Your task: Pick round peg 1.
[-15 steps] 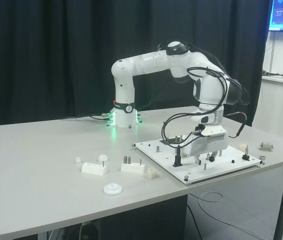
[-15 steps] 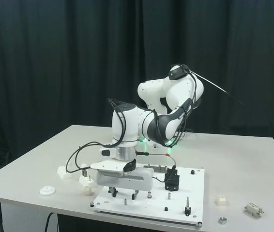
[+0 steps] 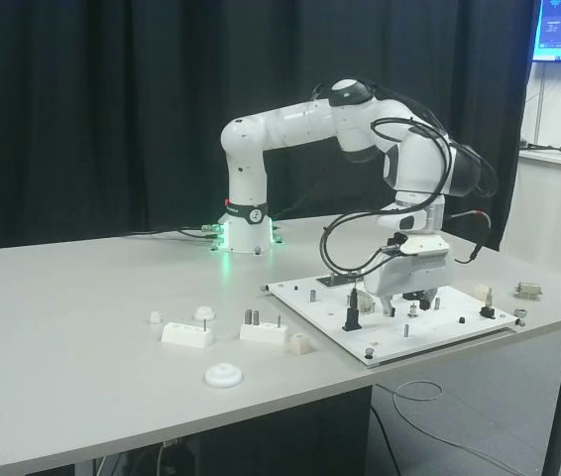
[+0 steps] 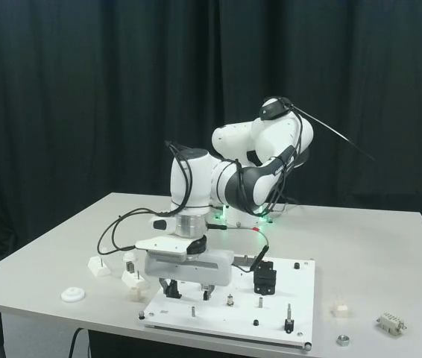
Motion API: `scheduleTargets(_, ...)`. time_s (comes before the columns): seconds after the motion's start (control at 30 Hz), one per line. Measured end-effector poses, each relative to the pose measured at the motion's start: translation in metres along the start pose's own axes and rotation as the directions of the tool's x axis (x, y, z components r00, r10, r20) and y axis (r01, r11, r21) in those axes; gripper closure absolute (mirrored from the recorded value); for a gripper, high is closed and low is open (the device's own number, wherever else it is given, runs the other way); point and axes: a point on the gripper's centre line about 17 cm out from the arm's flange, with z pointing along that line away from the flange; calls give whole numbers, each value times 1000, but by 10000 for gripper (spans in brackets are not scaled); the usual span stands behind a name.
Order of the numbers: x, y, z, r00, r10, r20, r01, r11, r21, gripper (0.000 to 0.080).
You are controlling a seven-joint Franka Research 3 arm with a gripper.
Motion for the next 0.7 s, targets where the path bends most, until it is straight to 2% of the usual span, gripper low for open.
scheduleTargets(0.5,2,22,-23,999,-51,-1,51,998,-42,3)
scheduleTargets(0.7,-1,40,-36,997,-76,9,77,995,-66,3)
